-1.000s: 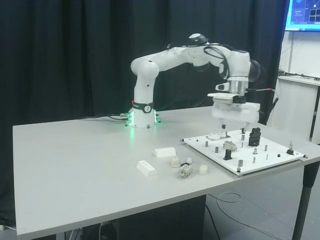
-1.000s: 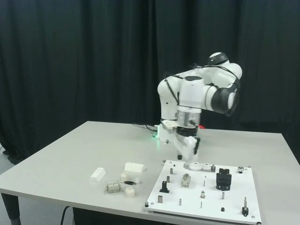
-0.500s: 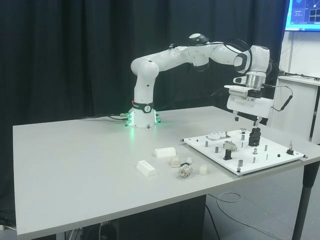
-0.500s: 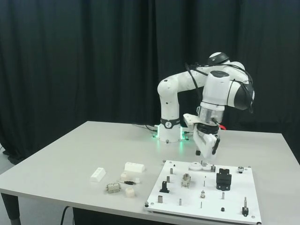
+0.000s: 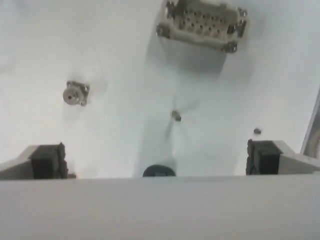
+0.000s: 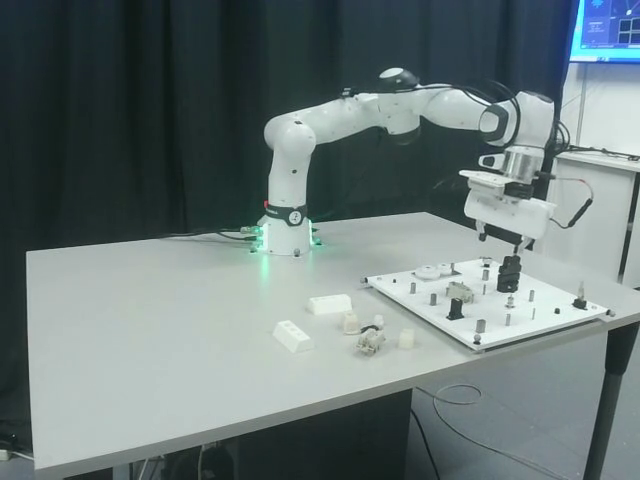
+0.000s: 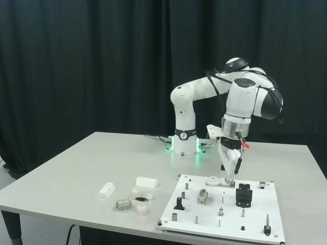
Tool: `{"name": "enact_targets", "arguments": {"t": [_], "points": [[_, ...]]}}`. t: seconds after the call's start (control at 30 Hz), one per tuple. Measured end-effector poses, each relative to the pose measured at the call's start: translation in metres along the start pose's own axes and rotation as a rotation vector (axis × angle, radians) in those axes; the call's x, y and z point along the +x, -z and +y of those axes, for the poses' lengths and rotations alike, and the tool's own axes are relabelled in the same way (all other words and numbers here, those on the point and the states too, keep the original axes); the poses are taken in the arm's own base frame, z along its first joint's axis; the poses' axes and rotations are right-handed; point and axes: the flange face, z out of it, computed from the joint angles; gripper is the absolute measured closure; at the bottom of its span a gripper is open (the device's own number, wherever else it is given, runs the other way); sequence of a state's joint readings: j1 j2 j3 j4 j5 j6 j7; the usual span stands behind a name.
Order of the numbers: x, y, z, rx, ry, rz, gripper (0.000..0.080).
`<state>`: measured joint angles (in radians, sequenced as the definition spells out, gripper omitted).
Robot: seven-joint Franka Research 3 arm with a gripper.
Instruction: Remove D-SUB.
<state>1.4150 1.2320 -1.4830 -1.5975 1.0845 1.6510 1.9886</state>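
Gripper point(image 5: 156, 159) hovers above the white board point(image 6: 540, 315), fingers point(image 5: 47, 161) spread wide w/ nothing btwn them. D-SUB point(image 5: 202, 24) sits mounted on the board, well apart from the fingertips in the wrist view; in the second room view it's point(image 7: 203, 196) near the board's middle, to the near left of the gripper point(image 7: 230, 171). Black block point(image 7: 243, 195) stands right of it. Loose white parts point(image 7: 145, 181) lie on the grey table point(image 7: 82, 173) left of the board.
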Motion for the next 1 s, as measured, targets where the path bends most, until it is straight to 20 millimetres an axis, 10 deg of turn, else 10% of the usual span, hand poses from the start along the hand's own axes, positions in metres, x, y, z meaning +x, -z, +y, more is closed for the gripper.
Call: {"name": "enact_targets", "arguments": {"t": [1.0], "points": [[-0.05,-0.029,0.021,-0.171,-0.058,-0.008,0.0003]]}}
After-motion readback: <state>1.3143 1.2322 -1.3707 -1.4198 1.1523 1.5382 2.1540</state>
